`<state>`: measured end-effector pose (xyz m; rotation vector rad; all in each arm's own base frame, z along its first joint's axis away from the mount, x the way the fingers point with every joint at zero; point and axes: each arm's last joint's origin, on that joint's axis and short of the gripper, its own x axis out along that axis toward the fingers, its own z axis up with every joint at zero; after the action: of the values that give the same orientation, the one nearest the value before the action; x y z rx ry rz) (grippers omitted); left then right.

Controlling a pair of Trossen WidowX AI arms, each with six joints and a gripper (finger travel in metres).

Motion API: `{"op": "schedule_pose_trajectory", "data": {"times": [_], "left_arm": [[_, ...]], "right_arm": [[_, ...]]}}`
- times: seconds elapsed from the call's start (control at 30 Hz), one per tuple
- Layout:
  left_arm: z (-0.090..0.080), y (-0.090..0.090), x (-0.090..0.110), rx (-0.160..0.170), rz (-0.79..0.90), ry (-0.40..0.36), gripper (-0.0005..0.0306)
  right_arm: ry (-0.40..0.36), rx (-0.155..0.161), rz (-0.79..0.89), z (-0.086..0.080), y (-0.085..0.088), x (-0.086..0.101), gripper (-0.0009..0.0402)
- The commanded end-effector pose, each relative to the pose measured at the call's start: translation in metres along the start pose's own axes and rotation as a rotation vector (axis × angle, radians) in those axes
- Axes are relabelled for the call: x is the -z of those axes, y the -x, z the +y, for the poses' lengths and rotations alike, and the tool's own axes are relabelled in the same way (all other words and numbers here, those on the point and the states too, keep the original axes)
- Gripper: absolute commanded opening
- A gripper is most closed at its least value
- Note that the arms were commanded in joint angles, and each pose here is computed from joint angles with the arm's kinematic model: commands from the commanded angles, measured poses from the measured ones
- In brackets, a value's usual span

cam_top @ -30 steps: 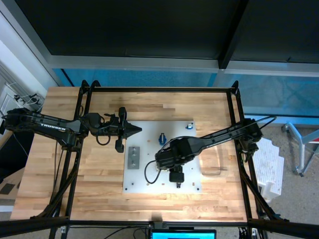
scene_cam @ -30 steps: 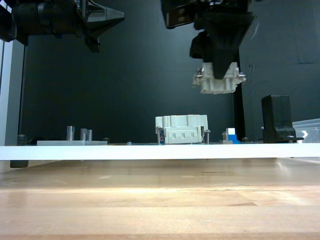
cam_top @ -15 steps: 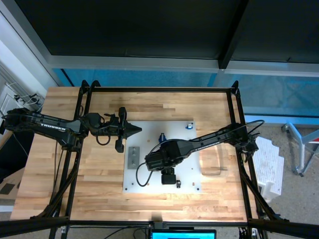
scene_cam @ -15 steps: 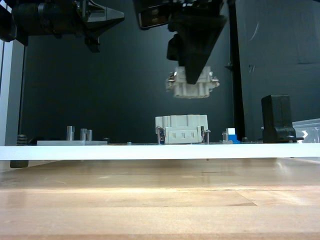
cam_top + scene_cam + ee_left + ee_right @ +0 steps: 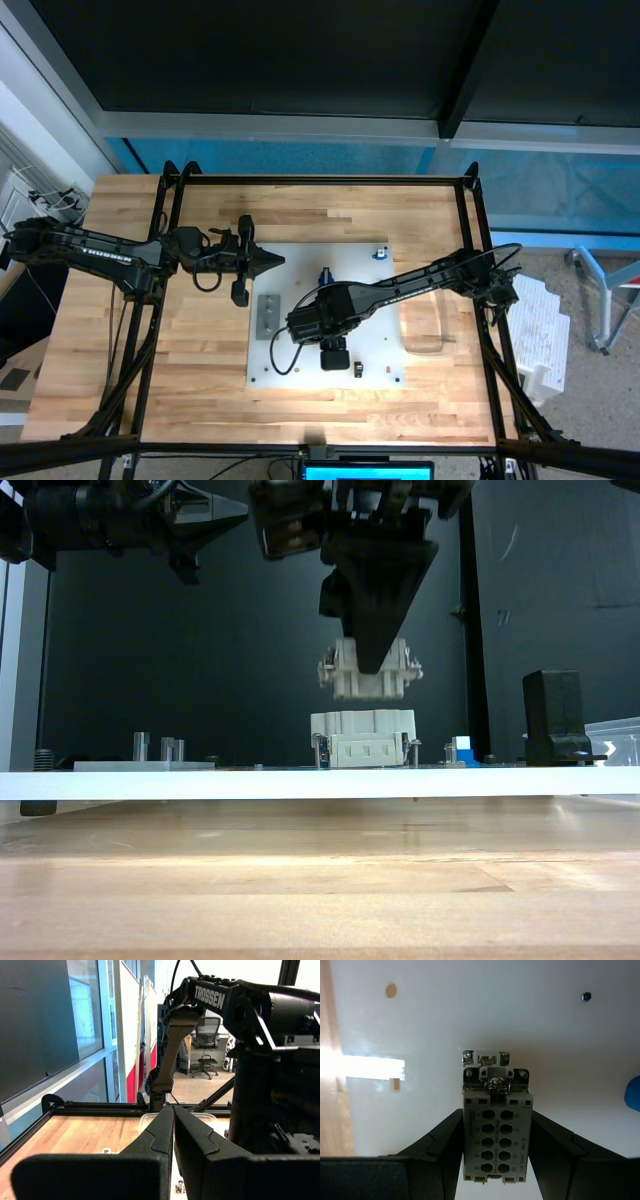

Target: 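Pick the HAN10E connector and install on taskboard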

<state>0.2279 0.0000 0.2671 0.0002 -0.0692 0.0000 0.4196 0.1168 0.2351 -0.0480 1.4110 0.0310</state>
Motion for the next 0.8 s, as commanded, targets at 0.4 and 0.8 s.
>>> {"op": "schedule_pose_trajectory", "data": {"times": [0.4,0.8], "left_arm": [[0.0,0.0,0.0,0.0,0.0,0.0,0.0001],[0.0,0.0,0.0,0.0,0.0,0.0,0.0001]], "right_arm": [[0.003,-0.003,-0.008,0.001,-0.0061,-0.003,0.0055],[0.003,-0.023,-0.012,0.0017,-0.0091,-0.0031,0.0055]]}}
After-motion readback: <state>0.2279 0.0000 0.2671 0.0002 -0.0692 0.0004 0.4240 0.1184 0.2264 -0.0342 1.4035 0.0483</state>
